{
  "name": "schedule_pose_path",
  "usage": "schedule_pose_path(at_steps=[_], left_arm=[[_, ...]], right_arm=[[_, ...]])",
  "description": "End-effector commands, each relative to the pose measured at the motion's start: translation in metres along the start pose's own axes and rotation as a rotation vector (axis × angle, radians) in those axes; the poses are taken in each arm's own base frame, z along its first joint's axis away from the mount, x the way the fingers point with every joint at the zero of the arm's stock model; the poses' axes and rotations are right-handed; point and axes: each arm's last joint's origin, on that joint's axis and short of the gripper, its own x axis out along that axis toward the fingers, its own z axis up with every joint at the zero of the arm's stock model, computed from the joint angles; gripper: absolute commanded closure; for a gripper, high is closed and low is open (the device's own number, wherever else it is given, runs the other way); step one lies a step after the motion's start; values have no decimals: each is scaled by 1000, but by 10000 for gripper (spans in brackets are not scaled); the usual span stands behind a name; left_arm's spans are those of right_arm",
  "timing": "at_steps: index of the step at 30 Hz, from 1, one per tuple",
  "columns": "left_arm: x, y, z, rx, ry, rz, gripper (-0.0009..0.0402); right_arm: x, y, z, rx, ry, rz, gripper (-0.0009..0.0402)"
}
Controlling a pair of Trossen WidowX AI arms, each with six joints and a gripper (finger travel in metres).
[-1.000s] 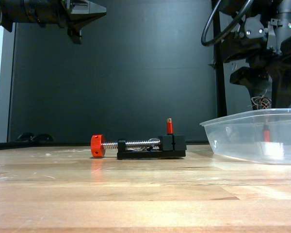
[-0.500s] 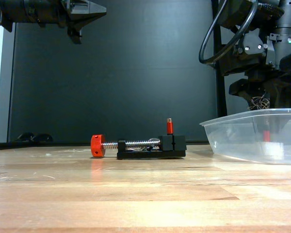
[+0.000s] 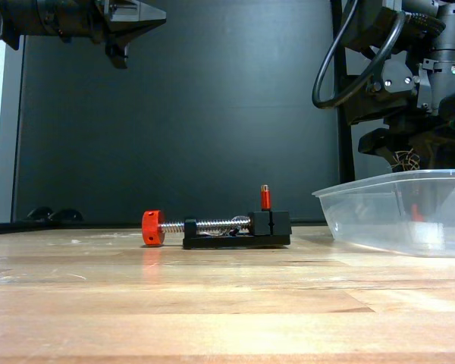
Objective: Pick the rca connector and install on the hub
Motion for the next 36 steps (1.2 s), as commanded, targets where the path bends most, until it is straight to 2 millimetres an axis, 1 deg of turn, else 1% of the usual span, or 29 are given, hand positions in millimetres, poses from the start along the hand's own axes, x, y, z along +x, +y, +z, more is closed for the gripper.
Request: schedule_pose_path(at_steps=[1,7,26,29,36], left_arm=[[0,0,0,0,0,0,392],[0,0,0,0,0,0,392],[0,0,0,0,0,0,392],[0,0,0,0,0,0,392],[0,0,0,0,0,0,392]], right_arm=[[0,0,0,1,-3,0,301],[0,0,0,1,-2,0,326],[1,-1,0,4,0,-2,388],[1,-1,0,4,0,-1,394],[-1,-1,1,4,-7,2,393]])
